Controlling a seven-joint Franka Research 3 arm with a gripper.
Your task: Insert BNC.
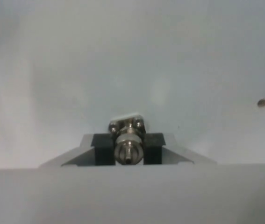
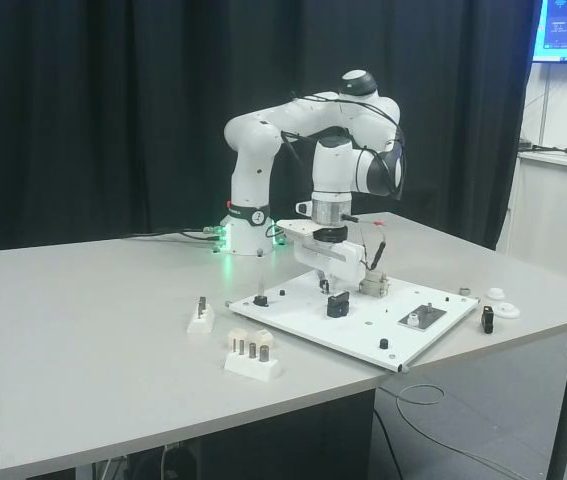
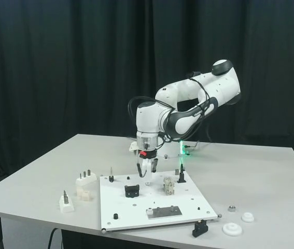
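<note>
From the first room view I read the grey table [image 2: 93, 310] from left to right. At the left, off the board, a small white block [image 2: 200, 322] with one upright pin stands beside a wider white block [image 2: 253, 361] carrying several pins. Next comes the white board [image 2: 353, 322], lying flat near the table's front edge. On it I see a black fixture [image 2: 338, 305], a pale connector block [image 2: 374, 287] just beyond it, and a grey plate [image 2: 423, 318] toward the right end. Past the board's right end a black clip [image 2: 487, 319] and two white discs [image 2: 503, 303] rest on the table.

The arm [image 2: 293, 125] reaches from its base, where a green light [image 2: 225, 238] shows, down over the middle of the board. The gripper [image 2: 329, 283] hangs just above the board surface, between the black fixture and the connector block.

In the wrist view, the two black fingers [image 1: 99, 149] are pinching the BNC connector [image 1: 128, 140] from either side. The metal connector sits between the pads, its flange with two screws facing the white board [image 1: 132, 60] below. A small dark hole [image 1: 261, 102] shows in the board well apart from the connector.
</note>
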